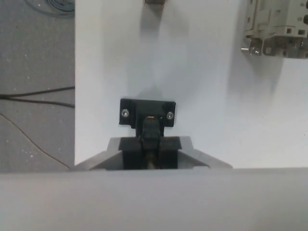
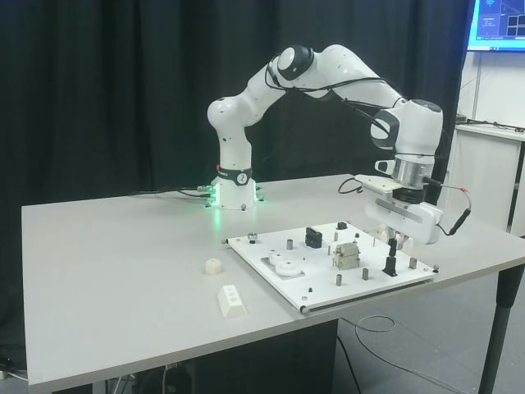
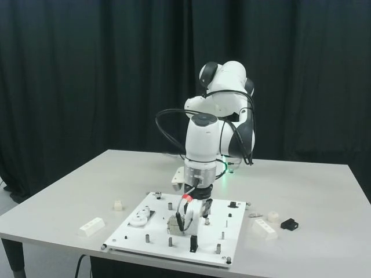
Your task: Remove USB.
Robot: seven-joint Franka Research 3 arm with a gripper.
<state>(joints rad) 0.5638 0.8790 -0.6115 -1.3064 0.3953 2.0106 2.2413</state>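
A black USB plug [image 1: 150, 132] stands upright over its black socket mount [image 1: 147, 113], which is screwed to the white board [image 1: 207, 101]. My gripper [image 1: 149, 156] is shut on the plug, with a black pad pressed on each side. I cannot tell whether the plug's tip is still in the socket. In the first room view my gripper [image 2: 394, 244] hangs straight down just above the black mount [image 2: 391, 265], near the right corner of the board [image 2: 369, 286]. The second room view has my gripper [image 3: 206, 209] low over the board [image 3: 156, 234].
A grey multi-pin connector [image 1: 275, 33] [image 2: 346, 256] [image 3: 174, 225] stands on the board close by, among small pegs and a white gear [image 2: 287, 267]. White blocks [image 2: 231, 300] [image 3: 91, 226] lie on the table. Black cables [image 1: 38, 94] run past the board's edge.
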